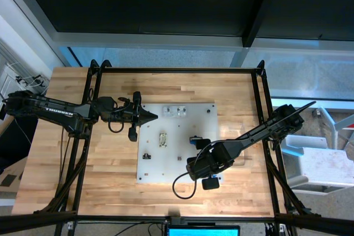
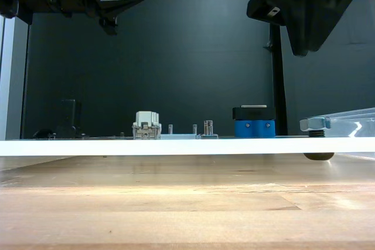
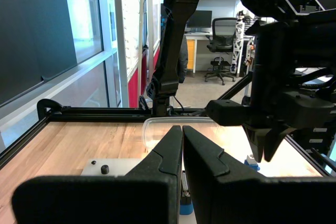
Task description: Pick the M12 fastener and fasten on the M12 threads
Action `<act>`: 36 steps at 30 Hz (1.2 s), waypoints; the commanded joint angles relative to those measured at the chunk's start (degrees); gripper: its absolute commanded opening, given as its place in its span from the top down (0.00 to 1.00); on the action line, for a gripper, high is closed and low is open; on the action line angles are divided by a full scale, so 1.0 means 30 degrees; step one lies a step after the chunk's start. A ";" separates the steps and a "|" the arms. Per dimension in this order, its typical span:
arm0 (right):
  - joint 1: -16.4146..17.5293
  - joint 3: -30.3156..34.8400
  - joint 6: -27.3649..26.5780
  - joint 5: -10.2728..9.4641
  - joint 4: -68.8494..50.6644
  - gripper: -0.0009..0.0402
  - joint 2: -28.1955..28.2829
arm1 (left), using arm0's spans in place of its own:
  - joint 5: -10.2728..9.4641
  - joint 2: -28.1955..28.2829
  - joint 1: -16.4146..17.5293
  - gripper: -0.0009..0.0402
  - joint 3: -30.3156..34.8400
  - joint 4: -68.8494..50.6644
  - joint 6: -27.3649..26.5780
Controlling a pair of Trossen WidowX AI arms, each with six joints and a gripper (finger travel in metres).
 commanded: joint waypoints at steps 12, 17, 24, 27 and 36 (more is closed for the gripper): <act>0.0000 -0.0138 0.0131 -0.0612 0.0517 0.98 0.1545 | 0.0000 0.0000 0.0007 0.98 0.0007 0.0007 0.0007; 0.0029 -0.0160 0.0583 -0.0605 0.0721 0.98 0.2055 | 0.0000 0.0000 0.0000 0.98 0.0007 0.0000 0.0007; 0.0080 -0.0160 0.0612 -0.0612 0.1144 0.98 0.2565 | 0.0000 0.0000 0.0000 0.98 0.0007 0.0000 0.0007; 0.0095 -0.0160 0.0648 -0.0605 0.1151 0.98 0.2565 | 0.0000 0.0000 0.0000 0.98 0.0007 0.0007 0.0007; 0.0080 -0.0933 0.0641 -0.0612 0.1821 0.98 0.2565 | 0.0000 0.0000 0.0007 0.98 0.0007 0.0007 0.0007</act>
